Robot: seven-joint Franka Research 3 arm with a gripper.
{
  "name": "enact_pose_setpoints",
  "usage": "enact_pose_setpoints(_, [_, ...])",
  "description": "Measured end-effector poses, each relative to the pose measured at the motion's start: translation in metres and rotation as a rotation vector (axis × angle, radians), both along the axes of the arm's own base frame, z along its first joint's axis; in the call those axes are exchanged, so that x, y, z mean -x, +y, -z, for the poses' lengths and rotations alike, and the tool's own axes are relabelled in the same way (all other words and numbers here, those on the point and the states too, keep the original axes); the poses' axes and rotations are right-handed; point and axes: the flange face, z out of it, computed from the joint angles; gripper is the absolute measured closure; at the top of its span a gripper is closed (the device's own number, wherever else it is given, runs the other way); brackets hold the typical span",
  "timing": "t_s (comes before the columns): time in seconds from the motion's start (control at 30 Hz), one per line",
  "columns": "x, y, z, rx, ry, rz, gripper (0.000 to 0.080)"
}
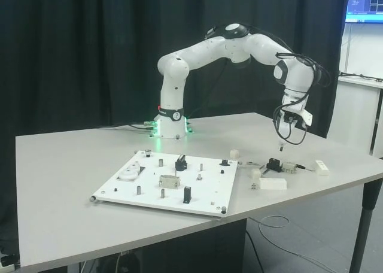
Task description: Place square peg 4.
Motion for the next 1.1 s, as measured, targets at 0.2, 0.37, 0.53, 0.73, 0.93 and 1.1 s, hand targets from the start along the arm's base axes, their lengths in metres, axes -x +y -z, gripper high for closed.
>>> enact_pose_setpoints(0.2, [0.011, 0.005, 0.007, -0.002, -0.032, 0.002, 0.0649])
enact_pose_setpoints(0.37, [0.018, 0.009, 0.014, -0.002, -0.056, 0.003, 0.0649])
enact_pose_setpoints(0.53, [0.023, 0.012, 0.021, 0.003, -0.078, 0.0, 0.0649])
enact_pose_setpoints(0.73, [0.027, 0.017, 0.031, 0.01, -0.103, -0.008, 0.0649])
enact_pose_setpoints(0.93, [0.03, 0.021, 0.038, 0.014, -0.121, -0.016, 0.0649])
enact_pose_setpoints(1.1, [0.031, 0.023, 0.041, 0.019, -0.132, -0.028, 0.0649])
